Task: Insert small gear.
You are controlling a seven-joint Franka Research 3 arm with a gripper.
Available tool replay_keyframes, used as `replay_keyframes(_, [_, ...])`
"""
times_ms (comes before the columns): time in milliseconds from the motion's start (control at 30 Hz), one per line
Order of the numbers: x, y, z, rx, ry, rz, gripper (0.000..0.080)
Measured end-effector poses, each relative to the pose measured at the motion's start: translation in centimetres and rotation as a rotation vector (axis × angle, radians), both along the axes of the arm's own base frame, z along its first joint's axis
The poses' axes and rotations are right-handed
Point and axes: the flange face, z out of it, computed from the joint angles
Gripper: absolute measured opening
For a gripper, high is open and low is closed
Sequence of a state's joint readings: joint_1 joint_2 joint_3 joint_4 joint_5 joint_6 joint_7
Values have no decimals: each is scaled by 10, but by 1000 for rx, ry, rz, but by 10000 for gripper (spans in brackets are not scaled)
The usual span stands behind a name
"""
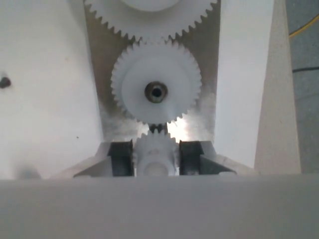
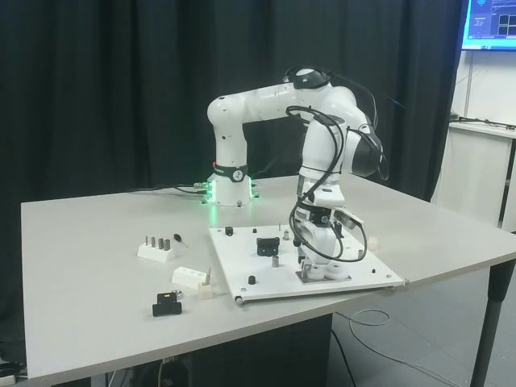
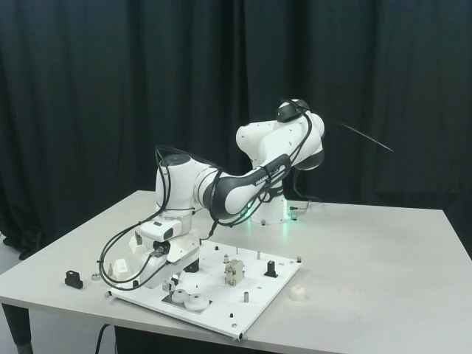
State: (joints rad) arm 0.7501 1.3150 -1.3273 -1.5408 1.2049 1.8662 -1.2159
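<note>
Seating the small gear is the step in hand: your hand is closed on it, a black pad on each side, and it sits just at the rim of the mid gear, whose bore shows a metal shaft. Lower straight, and if teeth clash, twist slightly so they mesh rather than forcing it down; release only once it sits level. The wrist view alone shows the grip, the tooth contact and a big gear meshed beyond. The room views hide that, but show the arm bent low over the white board on the worktop, with seated gears at the board's 6 o'clock edge.
</note>
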Motion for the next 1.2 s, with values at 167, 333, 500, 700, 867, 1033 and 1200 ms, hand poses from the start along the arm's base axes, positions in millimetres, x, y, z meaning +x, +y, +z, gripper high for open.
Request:
replay_keyframes(167, [0,0,0,0,1,6,193])
replay_keyframes(333, [0,-1,0,0,2,9,193])
replay_keyframes(500, [0,-1,0,0,2,16,193])
replay_keyframes(700, [2,-2,-2,4,4,24,193])
replay_keyframes(867, [2,-3,-2,5,4,31,193])
replay_keyframes(1033, [2,-3,-2,6,4,31,193])
replay_keyframes(1200, [2,-3,-2,7,5,30,193])
